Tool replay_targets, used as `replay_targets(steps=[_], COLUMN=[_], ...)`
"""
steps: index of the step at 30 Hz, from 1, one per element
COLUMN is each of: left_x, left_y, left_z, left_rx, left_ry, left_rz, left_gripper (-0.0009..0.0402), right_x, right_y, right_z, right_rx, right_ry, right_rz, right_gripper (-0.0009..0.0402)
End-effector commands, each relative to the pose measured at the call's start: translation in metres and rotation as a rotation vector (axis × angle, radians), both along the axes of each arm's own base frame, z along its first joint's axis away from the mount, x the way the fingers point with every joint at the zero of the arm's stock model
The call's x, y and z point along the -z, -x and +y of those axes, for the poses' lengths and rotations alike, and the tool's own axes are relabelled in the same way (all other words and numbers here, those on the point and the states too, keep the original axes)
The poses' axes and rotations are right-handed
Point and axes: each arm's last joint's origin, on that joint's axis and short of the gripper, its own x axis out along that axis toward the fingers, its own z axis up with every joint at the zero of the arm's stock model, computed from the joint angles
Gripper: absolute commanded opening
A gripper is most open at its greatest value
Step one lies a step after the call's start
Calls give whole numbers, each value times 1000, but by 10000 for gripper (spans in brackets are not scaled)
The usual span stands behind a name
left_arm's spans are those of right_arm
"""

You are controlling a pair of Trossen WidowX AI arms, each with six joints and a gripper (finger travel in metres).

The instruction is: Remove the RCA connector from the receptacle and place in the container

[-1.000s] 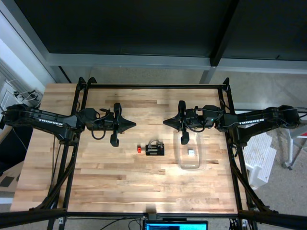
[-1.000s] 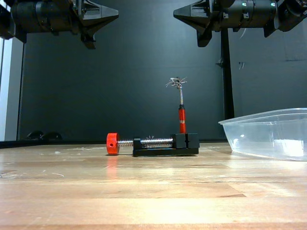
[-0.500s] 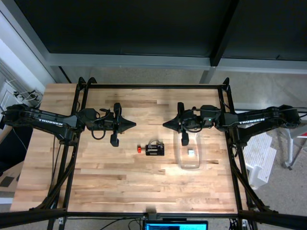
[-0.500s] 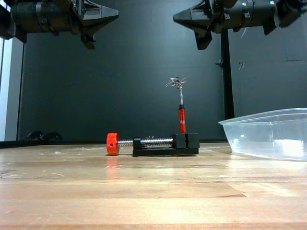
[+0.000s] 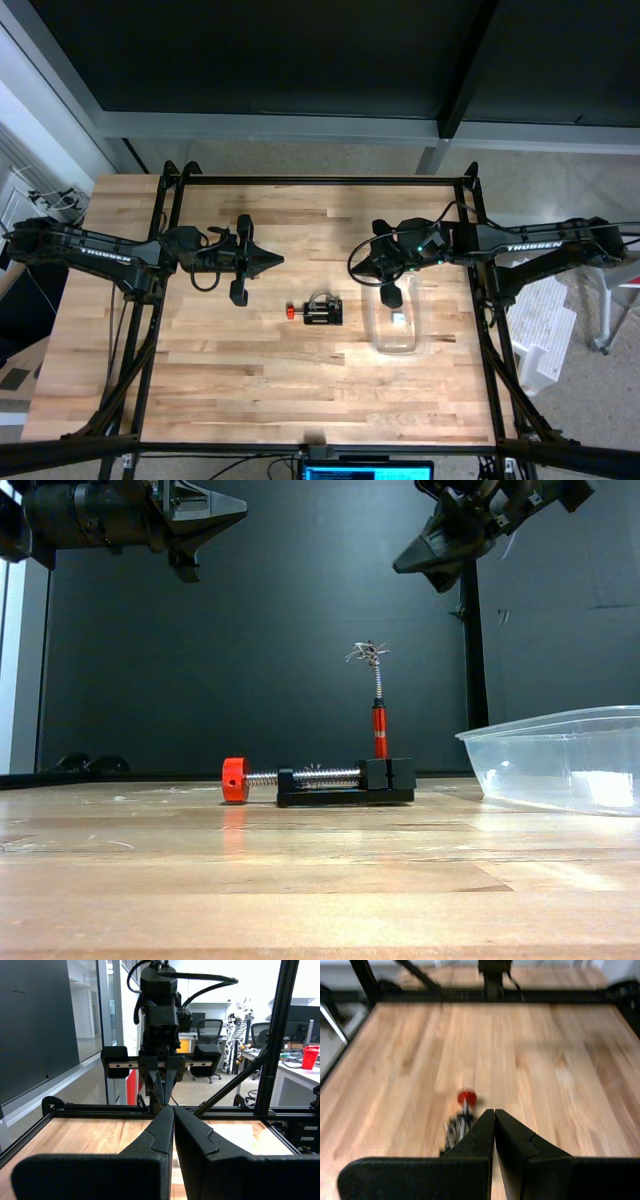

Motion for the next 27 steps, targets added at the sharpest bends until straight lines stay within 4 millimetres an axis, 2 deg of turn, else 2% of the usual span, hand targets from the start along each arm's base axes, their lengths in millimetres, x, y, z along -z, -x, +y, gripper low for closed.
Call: replay_targets(steps=[1, 11, 22, 27], left_x=[0, 0, 0, 0], left_y=[0, 0, 0, 0], left_z=[0, 0, 0, 0], left_rx=[0, 0, 0, 0], left_ry=[0, 0, 0, 0], left_rz=[0, 0, 0, 0], left_gripper=[0, 0, 0, 0], right_x=[-4, -7, 13, 23], right_y=[3, 8, -21, -33], right_z=[3, 7, 12, 22], right_rx=[15, 79, 129, 98], right_ry=[23, 35, -26, -15], right_rz=[58, 128, 224, 277], right_gripper=[0, 11, 75, 118])
